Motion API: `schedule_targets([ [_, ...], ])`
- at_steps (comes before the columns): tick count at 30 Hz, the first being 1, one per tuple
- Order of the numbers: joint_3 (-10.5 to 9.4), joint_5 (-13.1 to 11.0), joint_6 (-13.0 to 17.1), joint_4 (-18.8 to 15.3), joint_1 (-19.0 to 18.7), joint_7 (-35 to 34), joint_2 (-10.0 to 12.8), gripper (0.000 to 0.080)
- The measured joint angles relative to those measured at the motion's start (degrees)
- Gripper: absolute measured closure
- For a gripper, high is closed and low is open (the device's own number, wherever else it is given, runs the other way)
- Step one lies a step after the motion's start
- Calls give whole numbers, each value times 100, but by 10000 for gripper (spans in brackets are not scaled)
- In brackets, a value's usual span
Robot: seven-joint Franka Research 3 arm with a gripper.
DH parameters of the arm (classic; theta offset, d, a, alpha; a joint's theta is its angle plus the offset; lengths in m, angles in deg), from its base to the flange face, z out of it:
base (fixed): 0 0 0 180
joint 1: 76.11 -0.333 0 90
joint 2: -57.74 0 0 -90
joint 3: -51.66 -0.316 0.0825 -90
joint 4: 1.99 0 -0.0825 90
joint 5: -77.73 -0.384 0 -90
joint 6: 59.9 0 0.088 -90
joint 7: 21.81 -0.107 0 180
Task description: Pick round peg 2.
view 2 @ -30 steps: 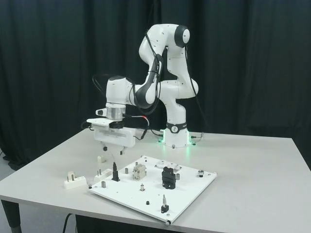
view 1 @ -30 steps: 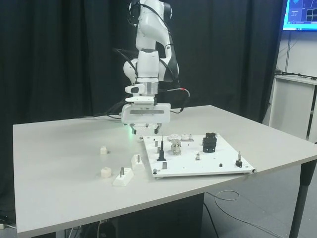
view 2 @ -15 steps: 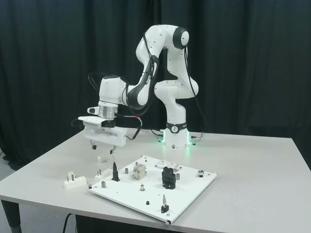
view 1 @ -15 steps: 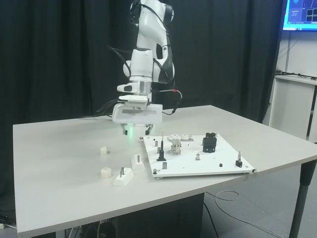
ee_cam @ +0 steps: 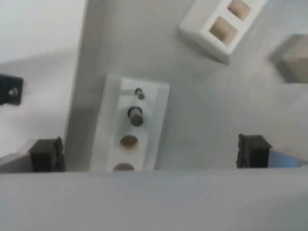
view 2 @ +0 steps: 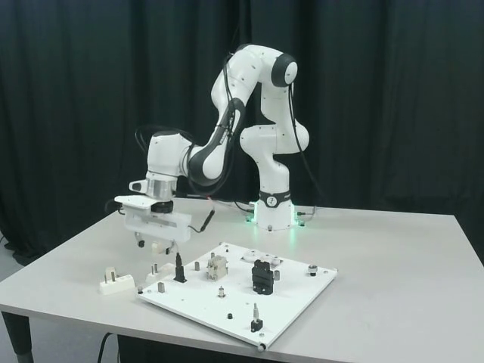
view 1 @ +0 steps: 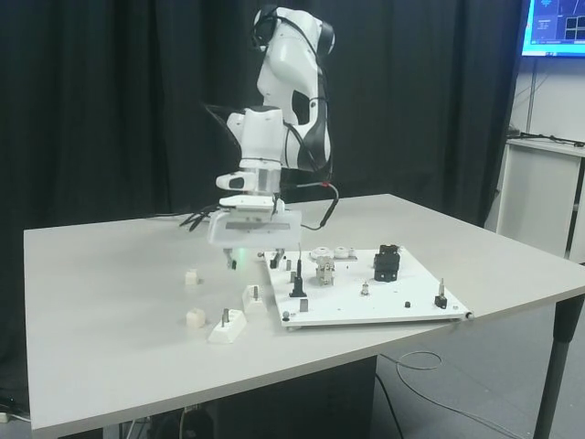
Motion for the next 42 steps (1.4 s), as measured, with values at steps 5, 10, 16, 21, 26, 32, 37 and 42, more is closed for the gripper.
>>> schedule_targets([
  [5,-125,-213,-221,234,174,203,271,3],
  [10,-204,-213,-494,401,352,211,389,3],
  [16,-290,-213,-693,496,513,224,394,3],
  [21,-364,-253,-762,555,586,224,394,3],
  [26,-443,-390,-777,591,643,224,407,3],
  [32,-480,-449,-777,639,666,224,473,3],
  [37,-489,-462,-777,682,669,224,548,3],
  [42,-524,-480,-777,730,697,224,626,3],
])
